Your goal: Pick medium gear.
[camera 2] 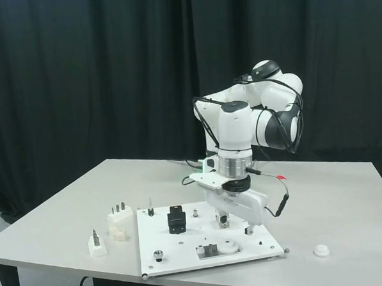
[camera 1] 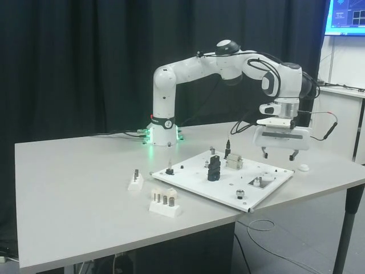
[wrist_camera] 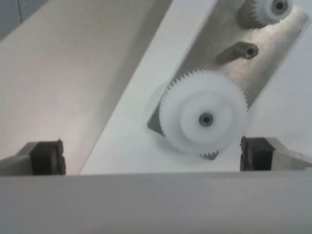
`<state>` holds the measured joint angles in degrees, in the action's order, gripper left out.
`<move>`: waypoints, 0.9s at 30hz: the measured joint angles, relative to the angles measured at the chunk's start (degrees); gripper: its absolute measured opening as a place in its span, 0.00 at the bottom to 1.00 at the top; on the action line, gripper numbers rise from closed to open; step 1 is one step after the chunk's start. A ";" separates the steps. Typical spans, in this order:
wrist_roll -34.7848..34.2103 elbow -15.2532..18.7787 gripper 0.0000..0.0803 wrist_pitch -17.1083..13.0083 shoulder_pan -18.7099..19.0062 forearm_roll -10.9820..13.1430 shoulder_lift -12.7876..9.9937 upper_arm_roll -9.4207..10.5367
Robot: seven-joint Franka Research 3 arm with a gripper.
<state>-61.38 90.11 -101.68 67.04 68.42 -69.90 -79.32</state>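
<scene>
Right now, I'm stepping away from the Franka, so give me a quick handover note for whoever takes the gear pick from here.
Gripper: open, holding nothing, hovering above the white assembly board, fingers well apart.
Gears: in the wrist view a large white gear sits on the grey metal gear plate, a smaller white gear sits at the plate's other end, and a bare peg stands between them.
Done: the arm is over the gear plate.
Left: no gear grasped yet. I cannot see a medium gear; a small white part lies on the table off the board, so check it.
</scene>
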 joint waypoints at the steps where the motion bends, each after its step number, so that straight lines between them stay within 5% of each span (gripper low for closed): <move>1: 0.00 0.00 1.00 0.00 -0.05 0.03 0.03 -0.09; 27: 0.74 -0.12 1.00 2.54 -1.08 2.12 0.87 -1.48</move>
<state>-60.64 89.99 -99.14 65.96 70.54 -69.03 -80.80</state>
